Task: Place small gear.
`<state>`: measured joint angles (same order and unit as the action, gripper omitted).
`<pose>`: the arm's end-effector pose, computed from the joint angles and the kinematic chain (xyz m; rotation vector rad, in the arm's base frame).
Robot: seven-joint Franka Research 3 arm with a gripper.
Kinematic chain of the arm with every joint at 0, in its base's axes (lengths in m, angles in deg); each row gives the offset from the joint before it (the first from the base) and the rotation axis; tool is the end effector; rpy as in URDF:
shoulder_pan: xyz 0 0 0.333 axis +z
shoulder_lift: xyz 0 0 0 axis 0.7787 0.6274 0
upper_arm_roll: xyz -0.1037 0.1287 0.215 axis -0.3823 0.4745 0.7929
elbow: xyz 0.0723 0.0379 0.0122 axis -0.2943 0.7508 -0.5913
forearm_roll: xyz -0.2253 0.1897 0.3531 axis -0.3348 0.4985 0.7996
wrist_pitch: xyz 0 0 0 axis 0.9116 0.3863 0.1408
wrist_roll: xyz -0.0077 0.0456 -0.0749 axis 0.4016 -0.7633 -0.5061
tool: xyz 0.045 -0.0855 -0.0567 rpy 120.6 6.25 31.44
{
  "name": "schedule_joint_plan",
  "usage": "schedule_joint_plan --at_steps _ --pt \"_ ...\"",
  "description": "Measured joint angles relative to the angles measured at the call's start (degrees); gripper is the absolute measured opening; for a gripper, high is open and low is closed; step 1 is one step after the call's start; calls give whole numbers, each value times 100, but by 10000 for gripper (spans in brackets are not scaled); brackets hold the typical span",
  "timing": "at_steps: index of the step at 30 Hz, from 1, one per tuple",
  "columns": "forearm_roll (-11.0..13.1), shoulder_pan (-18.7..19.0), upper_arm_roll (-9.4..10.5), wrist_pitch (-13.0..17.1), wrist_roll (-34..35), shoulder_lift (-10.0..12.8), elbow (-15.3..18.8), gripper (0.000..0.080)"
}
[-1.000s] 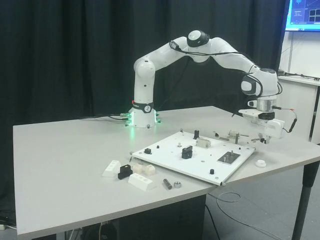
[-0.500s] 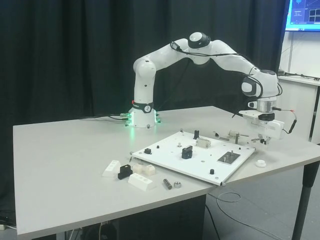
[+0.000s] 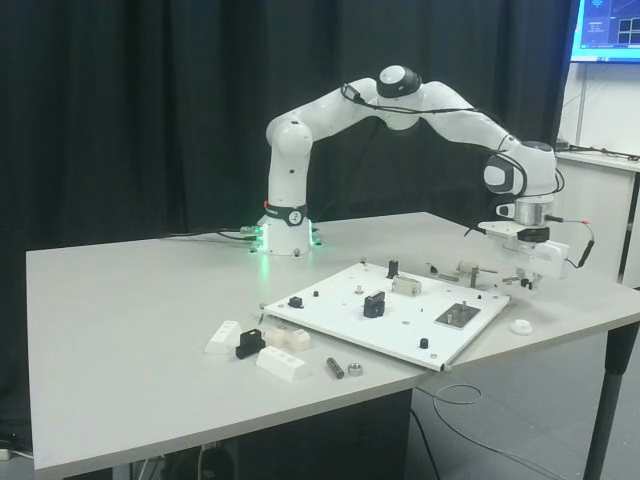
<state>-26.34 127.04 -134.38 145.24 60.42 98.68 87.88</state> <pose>0.6458 0.3191 0.1489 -1.2061 2.8099 0.0130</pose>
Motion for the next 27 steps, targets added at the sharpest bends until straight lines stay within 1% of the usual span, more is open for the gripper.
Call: schedule_joint_plan --at_steps 11,12,17,18,26,27 --pt "47 20 -26 0 23 6 -22 139" --pt "55 22 -32 0 33 6 -22 648" --pt "106 30 -67 -8 57 8 -22 648" --pt "115 31 -75 -10 59 9 -22 762" --pt "135 50 -181 -89 67 9 -22 762" --pt "135 53 -199 -104 67 9 -22 797"
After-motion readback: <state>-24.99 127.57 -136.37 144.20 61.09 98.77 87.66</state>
